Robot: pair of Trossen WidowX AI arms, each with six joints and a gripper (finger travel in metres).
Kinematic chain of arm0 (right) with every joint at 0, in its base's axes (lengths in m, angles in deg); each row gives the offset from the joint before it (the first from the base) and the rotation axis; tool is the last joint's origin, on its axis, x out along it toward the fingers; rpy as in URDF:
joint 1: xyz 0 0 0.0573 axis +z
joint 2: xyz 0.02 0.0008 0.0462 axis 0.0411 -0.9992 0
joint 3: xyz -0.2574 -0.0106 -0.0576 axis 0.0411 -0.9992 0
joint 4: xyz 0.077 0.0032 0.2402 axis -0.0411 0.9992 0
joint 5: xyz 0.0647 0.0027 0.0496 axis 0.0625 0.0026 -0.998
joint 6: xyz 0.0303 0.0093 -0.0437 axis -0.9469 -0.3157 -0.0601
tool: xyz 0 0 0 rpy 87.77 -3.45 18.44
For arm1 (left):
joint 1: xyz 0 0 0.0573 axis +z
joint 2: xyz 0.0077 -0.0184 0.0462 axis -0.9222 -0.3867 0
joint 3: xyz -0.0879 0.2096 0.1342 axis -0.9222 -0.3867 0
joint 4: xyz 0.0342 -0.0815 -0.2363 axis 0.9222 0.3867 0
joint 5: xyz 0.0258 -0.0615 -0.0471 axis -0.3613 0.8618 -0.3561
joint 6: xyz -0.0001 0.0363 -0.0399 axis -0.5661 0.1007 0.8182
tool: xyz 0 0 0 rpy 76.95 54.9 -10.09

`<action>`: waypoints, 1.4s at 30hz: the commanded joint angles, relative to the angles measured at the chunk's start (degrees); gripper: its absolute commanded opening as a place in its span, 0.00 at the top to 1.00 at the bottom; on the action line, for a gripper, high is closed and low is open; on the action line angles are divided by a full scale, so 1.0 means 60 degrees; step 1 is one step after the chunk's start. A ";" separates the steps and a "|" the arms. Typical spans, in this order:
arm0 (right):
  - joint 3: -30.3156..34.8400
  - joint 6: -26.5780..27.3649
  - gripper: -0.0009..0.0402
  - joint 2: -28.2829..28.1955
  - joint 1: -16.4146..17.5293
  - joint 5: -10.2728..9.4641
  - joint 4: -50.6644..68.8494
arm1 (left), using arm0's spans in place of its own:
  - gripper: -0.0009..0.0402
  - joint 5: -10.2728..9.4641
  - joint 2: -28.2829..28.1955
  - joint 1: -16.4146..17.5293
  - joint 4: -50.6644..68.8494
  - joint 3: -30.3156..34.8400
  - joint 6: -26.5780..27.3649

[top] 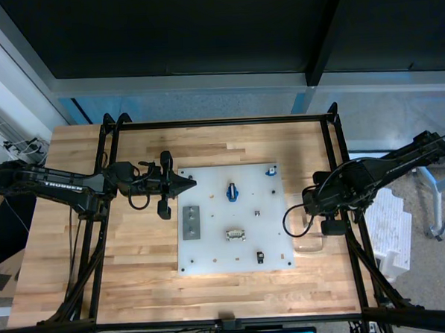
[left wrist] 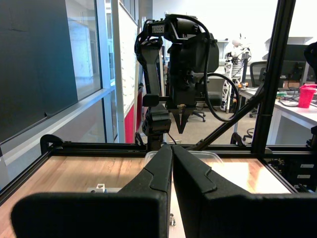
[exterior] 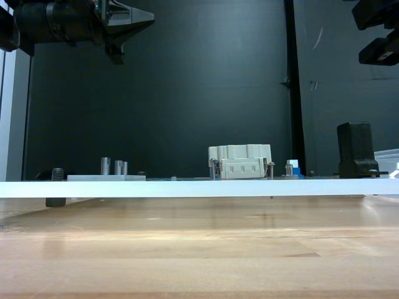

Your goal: Pick the 16mm bar and install on taskboard

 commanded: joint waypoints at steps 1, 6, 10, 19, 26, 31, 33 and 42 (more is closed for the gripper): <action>-0.0044 -0.0033 0.98 -0.0007 0.0022 -0.0004 -0.0007 | 0.98 0.0000 -0.0004 0.0000 -0.0004 0.0000 -0.0004; -0.0058 -0.0189 0.98 -0.0007 0.0029 0.0015 -0.0011 | 0.98 0.0000 -0.0004 0.0004 0.0000 0.0000 -0.0004; -0.0157 -0.0211 0.92 -0.0029 0.0109 0.0007 -0.0029 | 0.98 0.0000 -0.0004 0.0004 -0.0004 0.0000 -0.0004; -0.0619 -0.0528 0.65 -0.0029 0.0277 0.0025 -0.0306 | 0.98 0.0000 -0.0004 0.0004 0.0000 0.0000 -0.0004; -0.0659 -0.0750 0.55 -0.0255 0.0594 0.0495 -0.0321 | 0.98 0.0000 -0.0004 0.0004 -0.0004 0.0000 -0.0004; -0.0667 -0.0790 0.53 -0.0506 0.0809 0.0510 -0.0514 | 0.98 0.0000 -0.0004 0.0000 -0.0004 0.0000 -0.0004; -0.0674 -0.0962 0.52 -0.0565 0.0951 0.0688 -0.0630 | 0.98 0.0000 -0.0004 0.0004 0.0000 0.0000 -0.0004; -0.1177 -0.1366 0.47 -0.0645 0.1209 0.0743 -0.1373 | 0.98 0.0000 -0.0004 0.0000 -0.0004 0.0000 -0.0004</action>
